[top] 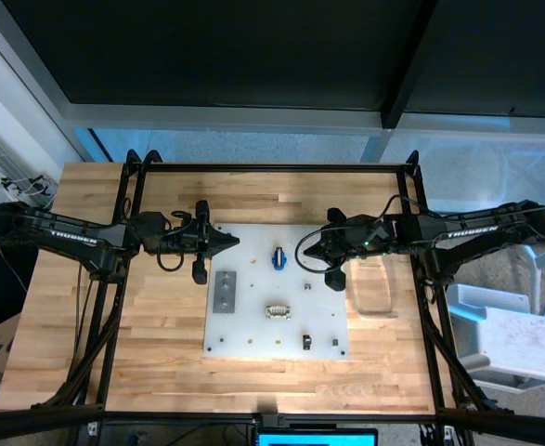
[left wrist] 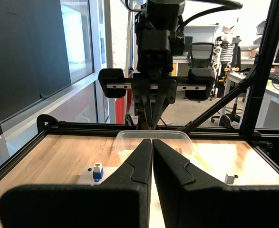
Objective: Pick the 16mm bar from the taskboard and place it in the container
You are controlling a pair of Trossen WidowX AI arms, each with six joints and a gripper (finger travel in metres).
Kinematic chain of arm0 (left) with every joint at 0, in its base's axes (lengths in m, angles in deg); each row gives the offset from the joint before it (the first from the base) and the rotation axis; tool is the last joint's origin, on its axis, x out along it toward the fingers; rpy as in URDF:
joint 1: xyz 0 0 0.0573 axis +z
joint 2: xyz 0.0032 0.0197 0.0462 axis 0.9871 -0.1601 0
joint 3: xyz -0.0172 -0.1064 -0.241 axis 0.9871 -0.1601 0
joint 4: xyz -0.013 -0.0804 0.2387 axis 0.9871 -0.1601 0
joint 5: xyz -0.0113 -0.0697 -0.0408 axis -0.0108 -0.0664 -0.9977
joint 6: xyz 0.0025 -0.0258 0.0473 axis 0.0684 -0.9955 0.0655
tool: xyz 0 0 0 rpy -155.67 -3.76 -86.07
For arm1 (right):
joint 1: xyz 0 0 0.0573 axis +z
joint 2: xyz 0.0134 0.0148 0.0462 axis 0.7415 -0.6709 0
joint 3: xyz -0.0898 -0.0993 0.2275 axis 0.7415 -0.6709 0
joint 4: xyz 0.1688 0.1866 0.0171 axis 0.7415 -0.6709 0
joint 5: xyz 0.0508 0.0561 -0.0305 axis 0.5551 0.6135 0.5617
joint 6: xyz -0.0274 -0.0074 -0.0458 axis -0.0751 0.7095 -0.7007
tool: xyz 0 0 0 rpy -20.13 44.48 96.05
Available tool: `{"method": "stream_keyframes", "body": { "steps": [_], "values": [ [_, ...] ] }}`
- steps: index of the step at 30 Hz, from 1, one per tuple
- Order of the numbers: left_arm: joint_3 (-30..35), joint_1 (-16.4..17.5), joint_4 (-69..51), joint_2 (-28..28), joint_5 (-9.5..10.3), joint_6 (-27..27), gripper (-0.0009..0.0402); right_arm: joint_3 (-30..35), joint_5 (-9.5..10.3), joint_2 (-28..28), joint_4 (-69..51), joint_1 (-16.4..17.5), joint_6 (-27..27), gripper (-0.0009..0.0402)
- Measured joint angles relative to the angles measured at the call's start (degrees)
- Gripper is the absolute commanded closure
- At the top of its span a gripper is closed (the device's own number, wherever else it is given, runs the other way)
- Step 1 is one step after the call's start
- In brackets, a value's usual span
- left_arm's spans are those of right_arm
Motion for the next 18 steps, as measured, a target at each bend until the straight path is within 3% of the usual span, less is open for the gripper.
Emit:
{"method": "stream_keyframes", "body": {
  "steps": [18],
  "values": [
    [0.0,0.0,0.0,0.0,0.02,-0.02,0.0393,18.03,0.15,-13.33,-30.73,9.07,8.68,0.0393]
  ]
}}
